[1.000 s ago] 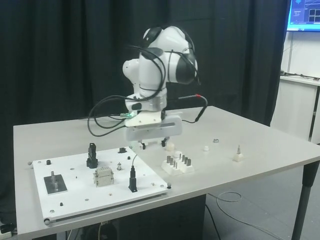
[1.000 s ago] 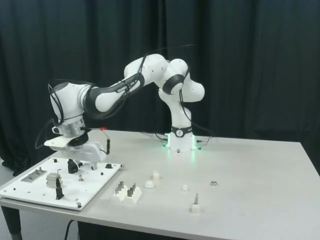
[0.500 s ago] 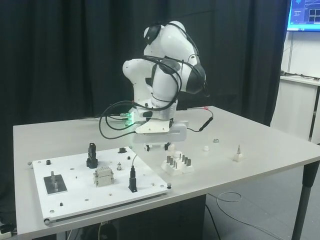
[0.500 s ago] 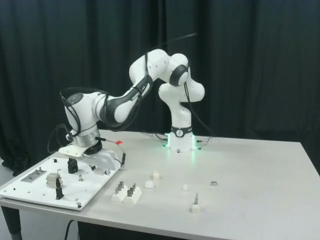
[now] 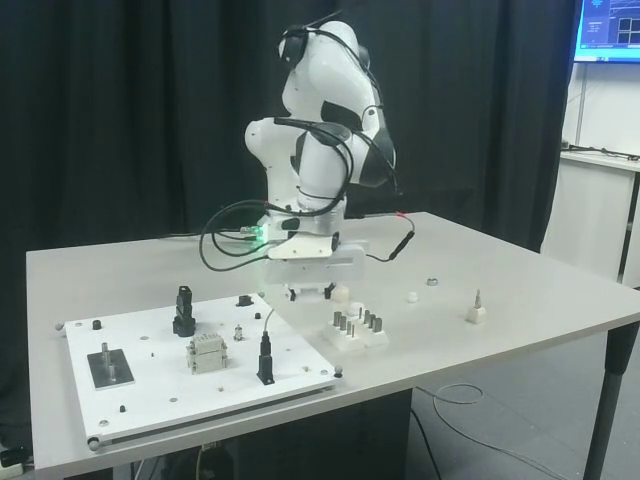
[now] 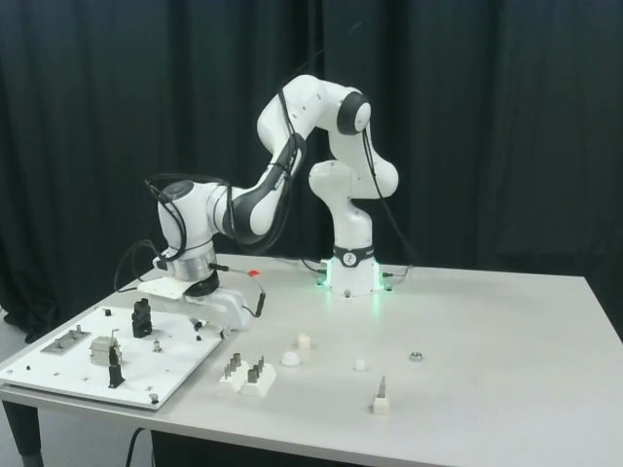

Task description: Place large gear.

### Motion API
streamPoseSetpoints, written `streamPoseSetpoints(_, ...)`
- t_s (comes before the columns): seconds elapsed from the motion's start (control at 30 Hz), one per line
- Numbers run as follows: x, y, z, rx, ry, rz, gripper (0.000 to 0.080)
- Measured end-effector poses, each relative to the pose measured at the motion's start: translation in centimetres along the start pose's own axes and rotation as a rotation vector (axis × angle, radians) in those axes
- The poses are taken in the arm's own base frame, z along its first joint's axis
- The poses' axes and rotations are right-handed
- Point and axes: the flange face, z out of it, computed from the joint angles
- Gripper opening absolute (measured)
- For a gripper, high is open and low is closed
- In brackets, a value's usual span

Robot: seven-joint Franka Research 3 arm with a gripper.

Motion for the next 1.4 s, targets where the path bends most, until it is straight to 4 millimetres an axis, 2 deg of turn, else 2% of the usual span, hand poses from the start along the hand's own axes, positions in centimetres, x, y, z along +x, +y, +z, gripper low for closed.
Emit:
streamPoseSetpoints(0.23,-1.6,1.7,1.4,0.032,0.018,-0.001,0.0597)
streamPoseSetpoints(0.47,-3.2,2.4,2.9,0.04,0.016,-0.009,0.0597)
streamPoseSetpoints(0.97,-6.1,1.8,5.6,0.022,-0.005,-0.044,0.0597)
streamPoseSetpoints(1.4,-7.0,1.4,6.9,0.005,-0.011,-0.067,0.0597)
